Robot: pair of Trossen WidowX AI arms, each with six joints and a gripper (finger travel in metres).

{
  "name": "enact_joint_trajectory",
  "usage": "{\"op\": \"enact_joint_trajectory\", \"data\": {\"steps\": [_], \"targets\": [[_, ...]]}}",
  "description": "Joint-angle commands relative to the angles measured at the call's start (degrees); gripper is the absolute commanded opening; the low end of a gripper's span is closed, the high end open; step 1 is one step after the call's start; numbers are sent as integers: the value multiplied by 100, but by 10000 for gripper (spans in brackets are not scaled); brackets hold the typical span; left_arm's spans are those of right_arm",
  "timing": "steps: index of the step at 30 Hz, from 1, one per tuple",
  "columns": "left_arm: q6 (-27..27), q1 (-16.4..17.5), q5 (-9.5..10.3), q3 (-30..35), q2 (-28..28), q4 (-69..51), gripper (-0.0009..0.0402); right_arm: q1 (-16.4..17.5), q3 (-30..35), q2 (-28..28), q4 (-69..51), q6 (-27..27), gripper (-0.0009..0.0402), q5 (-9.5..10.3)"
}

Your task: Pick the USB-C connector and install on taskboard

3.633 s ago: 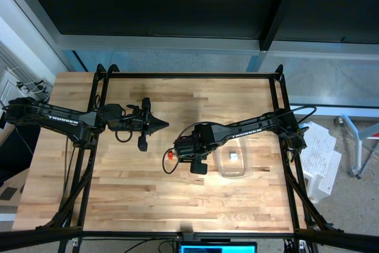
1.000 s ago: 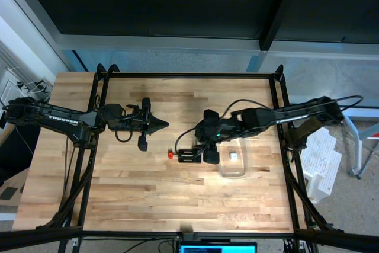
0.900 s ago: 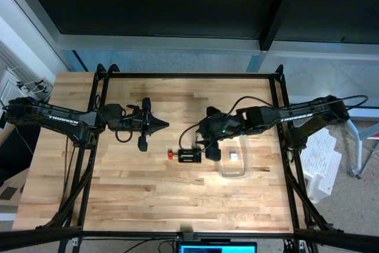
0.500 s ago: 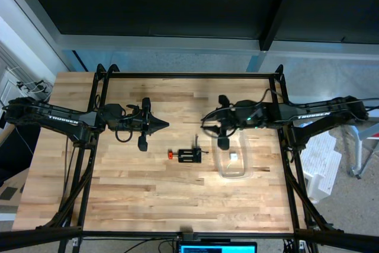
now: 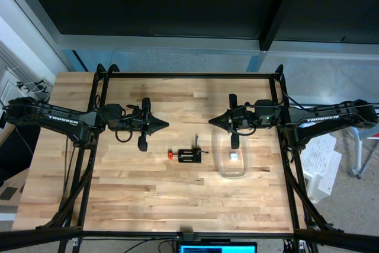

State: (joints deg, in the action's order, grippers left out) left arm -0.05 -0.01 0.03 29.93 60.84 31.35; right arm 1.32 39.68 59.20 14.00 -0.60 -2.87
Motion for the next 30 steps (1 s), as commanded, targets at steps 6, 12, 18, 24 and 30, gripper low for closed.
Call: {"op": "enact_joint_trajectory", "data": {"steps": [6,12,18,24,30], "targets": [[2,2,0,2,2,2,0,4,-522,-146,782,9,0,15],[2,2,0,2,2,2,0,7,-717,-149,1156,11,0,50],[2,2,0,2,2,2,0,4,-874,-149,1353,48,0,103],[2,0,0,2,2,2,0,2,-1016,-149,1462,275,0,92],[2,2,0,2,2,2,0,0,-1025,-146,1460,256,0,94]]}}
